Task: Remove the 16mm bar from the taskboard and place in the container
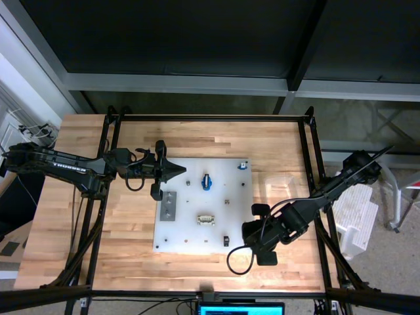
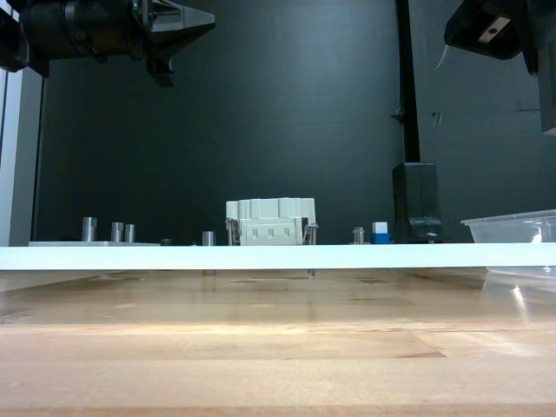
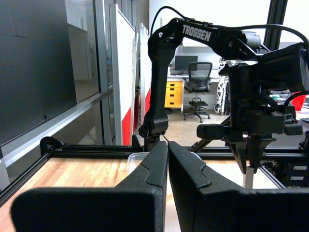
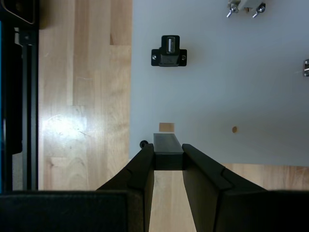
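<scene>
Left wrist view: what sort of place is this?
Likely a robotics lab: office chair, yellow cabinet, table. Left gripper, shut, hovers over the taskboard's left edge; right gripper holds the 16mm bar over its right edge.

Container (image 2: 512,228) R of taskboard (image 1: 220,180) — L gripper (image 1: 182,172) over its far-L corner, R gripper (image 4: 168,149) over near-R corner.

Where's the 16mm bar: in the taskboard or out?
Out: right gripper clamps the bar above the taskboard's near right corner, by an empty hole. Left gripper, shut, hovers far left.

Wooden table (image 1: 131,249) with taskboard (image 1: 223,177) and container (image 2: 512,228)
</scene>
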`<act>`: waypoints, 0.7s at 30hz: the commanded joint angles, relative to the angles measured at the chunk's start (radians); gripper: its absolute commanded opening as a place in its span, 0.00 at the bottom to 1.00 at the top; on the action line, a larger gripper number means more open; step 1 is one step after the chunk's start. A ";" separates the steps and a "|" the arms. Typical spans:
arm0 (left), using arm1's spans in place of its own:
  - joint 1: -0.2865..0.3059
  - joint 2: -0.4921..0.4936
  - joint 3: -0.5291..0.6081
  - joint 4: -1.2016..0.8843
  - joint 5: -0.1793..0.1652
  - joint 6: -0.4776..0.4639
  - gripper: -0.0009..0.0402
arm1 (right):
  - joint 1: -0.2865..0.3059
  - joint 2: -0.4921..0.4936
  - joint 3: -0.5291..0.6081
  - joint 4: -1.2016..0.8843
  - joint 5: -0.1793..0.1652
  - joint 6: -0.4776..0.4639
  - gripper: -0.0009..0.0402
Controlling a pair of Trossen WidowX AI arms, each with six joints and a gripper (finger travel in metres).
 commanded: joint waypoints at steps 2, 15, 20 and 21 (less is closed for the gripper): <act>0.000 0.000 0.000 0.000 0.000 0.000 0.02 | -0.002 -0.002 0.000 -0.002 0.002 0.001 0.03; 0.000 0.000 0.000 -0.001 0.000 0.000 0.02 | -0.076 -0.135 -0.109 -0.040 0.019 -0.007 0.03; 0.000 0.000 0.000 0.000 0.000 0.000 0.02 | -0.122 -0.251 -0.226 -0.044 0.019 0.003 0.03; 0.000 0.000 0.000 0.000 0.000 0.000 0.02 | -0.132 -0.273 -0.252 -0.045 0.019 0.007 0.03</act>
